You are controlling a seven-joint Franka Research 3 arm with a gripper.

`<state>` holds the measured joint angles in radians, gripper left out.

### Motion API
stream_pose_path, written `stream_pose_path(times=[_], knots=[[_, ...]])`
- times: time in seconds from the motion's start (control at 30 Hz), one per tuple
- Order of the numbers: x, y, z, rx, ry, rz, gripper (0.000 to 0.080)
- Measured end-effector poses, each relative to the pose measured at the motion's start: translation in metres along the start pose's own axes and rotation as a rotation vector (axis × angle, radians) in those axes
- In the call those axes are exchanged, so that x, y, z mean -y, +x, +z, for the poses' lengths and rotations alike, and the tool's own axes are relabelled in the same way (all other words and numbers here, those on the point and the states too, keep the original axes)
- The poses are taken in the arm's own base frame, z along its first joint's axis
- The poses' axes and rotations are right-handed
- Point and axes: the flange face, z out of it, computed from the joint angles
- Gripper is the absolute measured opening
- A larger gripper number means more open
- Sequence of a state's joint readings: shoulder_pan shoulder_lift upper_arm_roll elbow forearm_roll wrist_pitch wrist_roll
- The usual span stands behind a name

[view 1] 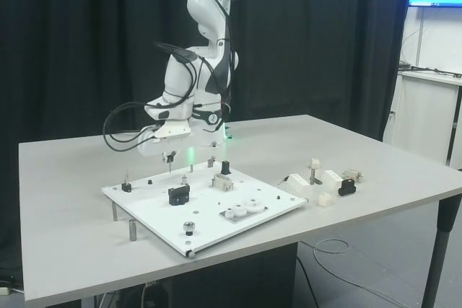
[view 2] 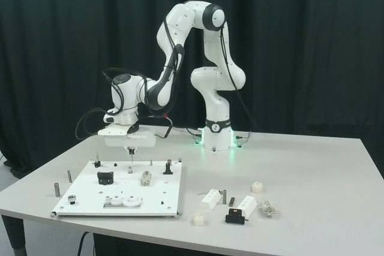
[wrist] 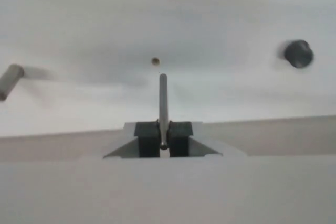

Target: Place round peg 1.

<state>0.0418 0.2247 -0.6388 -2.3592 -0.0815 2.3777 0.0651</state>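
My gripper [wrist: 164, 139] is shut on a thin grey round peg [wrist: 163, 103], which points down from between the black pads toward the white board [wrist: 210, 19]. A small hole [wrist: 155, 61] in the board lies just beyond the peg's tip. In the first room view the gripper [view 1: 168, 155] hangs over the rear of the white board [view 1: 144, 210], with the peg [view 1: 168, 163] just above the surface. The second room view shows the gripper [view 2: 129, 151] and the peg [view 2: 130, 157] over the board's [view 2: 171, 199] back edge.
On the board stand a black knob [wrist: 298, 54], a grey pin [wrist: 10, 80], black blocks [view 1: 177, 193] and white gears [view 1: 244, 211]. Loose white and black parts [view 1: 325, 182] lie on the grey table [view 1: 346, 142] beside the board. Two upright posts [view 2: 62, 182] stand by the board's corner.
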Motion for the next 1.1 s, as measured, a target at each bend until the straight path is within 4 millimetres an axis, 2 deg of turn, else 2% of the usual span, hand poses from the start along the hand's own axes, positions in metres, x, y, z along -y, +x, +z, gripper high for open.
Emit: stream_pose_path(times=[0.4, 1.1], knots=[[-0.004, -0.002, -0.025, -0.011, -0.003, 0.005, 0.0035], [-0.004, 0.000, -0.029, -0.020, -0.004, 0.006, 0.0035]])
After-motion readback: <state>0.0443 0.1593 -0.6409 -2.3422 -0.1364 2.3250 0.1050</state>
